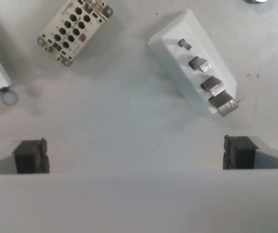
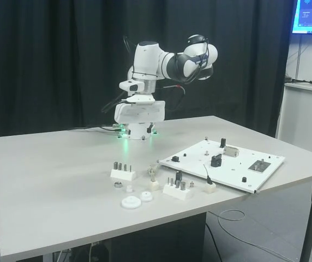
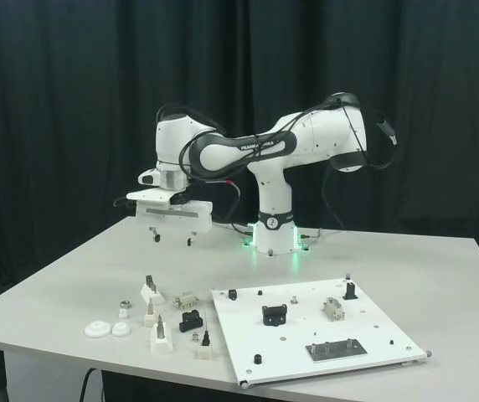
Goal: Pick square peg 4.
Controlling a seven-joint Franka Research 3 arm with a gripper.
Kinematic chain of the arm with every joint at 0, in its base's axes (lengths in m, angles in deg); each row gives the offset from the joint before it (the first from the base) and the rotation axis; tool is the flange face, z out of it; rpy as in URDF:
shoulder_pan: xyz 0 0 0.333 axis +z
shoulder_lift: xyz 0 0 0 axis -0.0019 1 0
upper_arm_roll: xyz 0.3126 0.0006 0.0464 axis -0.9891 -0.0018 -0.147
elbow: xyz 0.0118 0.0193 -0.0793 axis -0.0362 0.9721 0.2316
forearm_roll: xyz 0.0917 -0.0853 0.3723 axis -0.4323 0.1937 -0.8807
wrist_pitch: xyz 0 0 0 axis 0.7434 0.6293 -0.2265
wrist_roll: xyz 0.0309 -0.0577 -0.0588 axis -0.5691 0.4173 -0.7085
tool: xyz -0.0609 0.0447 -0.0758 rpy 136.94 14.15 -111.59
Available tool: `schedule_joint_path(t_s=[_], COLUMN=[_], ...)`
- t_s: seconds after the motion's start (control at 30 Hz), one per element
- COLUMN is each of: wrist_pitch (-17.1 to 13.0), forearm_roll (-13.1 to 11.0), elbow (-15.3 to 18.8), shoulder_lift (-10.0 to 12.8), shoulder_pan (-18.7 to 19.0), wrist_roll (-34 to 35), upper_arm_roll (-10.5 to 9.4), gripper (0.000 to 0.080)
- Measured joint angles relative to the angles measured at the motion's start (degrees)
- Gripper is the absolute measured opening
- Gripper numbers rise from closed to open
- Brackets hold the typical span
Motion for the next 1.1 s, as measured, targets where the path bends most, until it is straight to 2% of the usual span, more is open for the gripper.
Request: schedule_joint_path(t_s=[1.1], wrist_pitch=[-0.1], forearm_roll=[0.0], elbow=[-1.3], shoulder_lift=[0.0], shoulder_pan=[0.8], wrist_roll=[-2.6], upper_arm_roll=[0.17], gripper=[0.0800])
